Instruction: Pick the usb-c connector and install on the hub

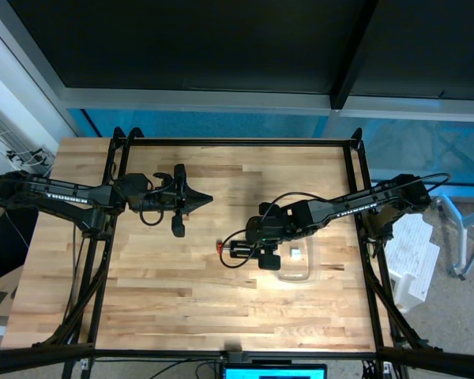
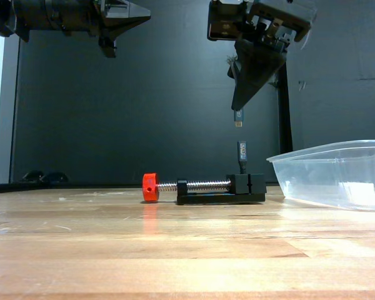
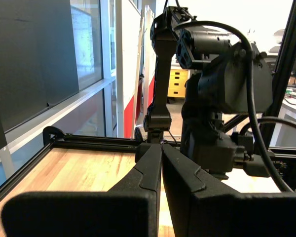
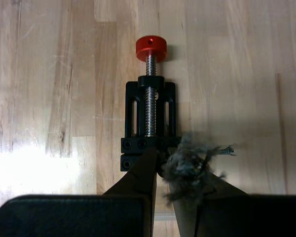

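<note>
The hub (image 2: 222, 189) is a small black block with an orange-red knob (image 2: 150, 187) on a threaded screw, lying on the wooden table. A thin grey pin (image 2: 242, 154) stands upright at its block end. My right gripper (image 2: 238, 106) hangs pointing down, straight above that end, shut on the usb-c connector (image 2: 239, 118), a tiny dark plug hanging from its tips a short gap above the pin. The right wrist view looks down on the hub (image 4: 150, 121) just beyond the fingers (image 4: 143, 173); the plug is hidden there. My left gripper (image 1: 207, 199) is shut, high over the far left.
A clear plastic tray (image 1: 308, 272) sits just right of the hub and holds a small white-grey square piece (image 1: 295, 253). The black frame rails (image 1: 355, 170) run along the table's sides and back. Bare wood (image 1: 166, 292) lies near the front edge.
</note>
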